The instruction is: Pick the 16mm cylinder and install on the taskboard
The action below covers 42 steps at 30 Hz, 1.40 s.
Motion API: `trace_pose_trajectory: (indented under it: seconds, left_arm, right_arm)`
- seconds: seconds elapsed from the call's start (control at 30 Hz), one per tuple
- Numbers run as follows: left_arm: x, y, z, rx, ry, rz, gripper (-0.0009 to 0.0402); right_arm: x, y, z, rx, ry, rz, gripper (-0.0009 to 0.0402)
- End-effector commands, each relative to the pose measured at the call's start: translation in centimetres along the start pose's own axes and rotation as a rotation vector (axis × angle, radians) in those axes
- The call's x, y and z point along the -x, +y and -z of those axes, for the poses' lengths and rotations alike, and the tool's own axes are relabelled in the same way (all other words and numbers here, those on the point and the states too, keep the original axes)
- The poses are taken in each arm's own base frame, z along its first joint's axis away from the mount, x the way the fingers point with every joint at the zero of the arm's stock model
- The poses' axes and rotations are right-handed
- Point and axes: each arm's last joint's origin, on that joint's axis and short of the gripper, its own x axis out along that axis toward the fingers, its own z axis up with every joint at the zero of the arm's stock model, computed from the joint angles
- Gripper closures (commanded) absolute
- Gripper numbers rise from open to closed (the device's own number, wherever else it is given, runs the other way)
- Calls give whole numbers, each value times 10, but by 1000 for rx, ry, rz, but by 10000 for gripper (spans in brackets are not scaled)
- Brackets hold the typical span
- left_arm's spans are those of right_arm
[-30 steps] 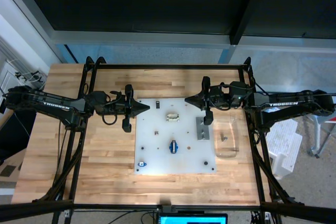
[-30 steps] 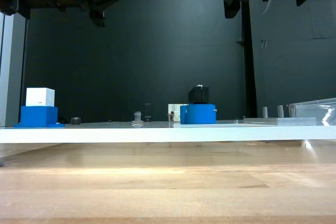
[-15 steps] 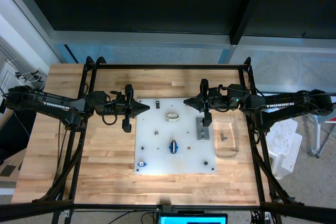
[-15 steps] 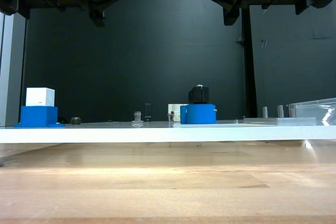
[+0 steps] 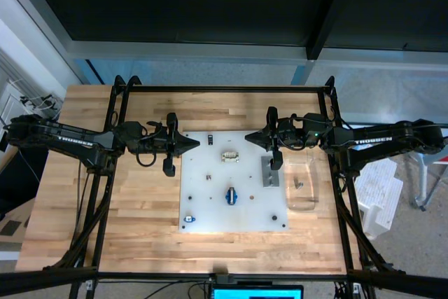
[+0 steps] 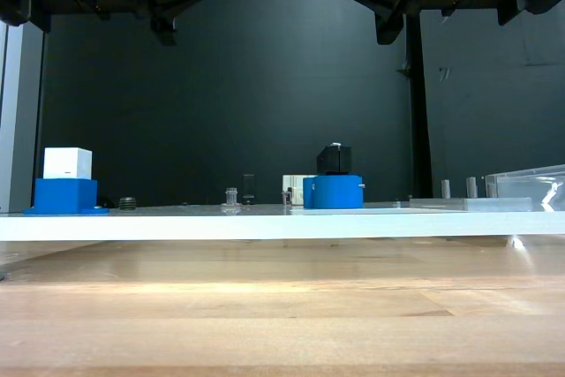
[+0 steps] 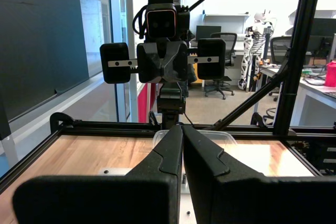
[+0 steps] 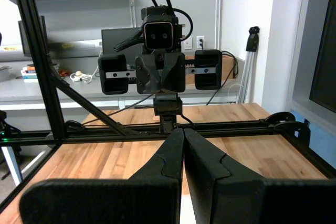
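We see a pale wooden counter (image 5: pixel 126 208). The white taskboard (image 5: pixel 210 204) lies flat near its middle, and a small clear plastic tray (image 5: pixel 302 188) sits just beside the board's right edge. A black frame (image 5: pixel 224 89) runs along the counter's edges. Above, the left tool (image 5: pixel 200 143) hangs at the board's left edge and the right tool (image 5: pixel 248 136) over its far side, both with fingers pressed together.

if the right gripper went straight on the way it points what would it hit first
The left gripper: the right gripper, shut, points level across above the taskboard, and the left one, also shut, faces it. Nothing shows in the gap between; whether they line up exactly is unclear.
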Motion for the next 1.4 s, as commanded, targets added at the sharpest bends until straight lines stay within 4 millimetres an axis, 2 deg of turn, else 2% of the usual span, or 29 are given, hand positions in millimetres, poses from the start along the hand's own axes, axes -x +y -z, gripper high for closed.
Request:
trace_pose_trajectory:
  seconds: [0.03, 1.4]
  left_arm:
    - [0, 0, 0, 0, -1, 0, 393]
    - [0, 0, 0, 0, -1, 1, 393]
  right_arm:
    - [0, 1, 0, -7, 2, -7, 393]
    - [0, 1, 0, -31, 1, -6, 393]
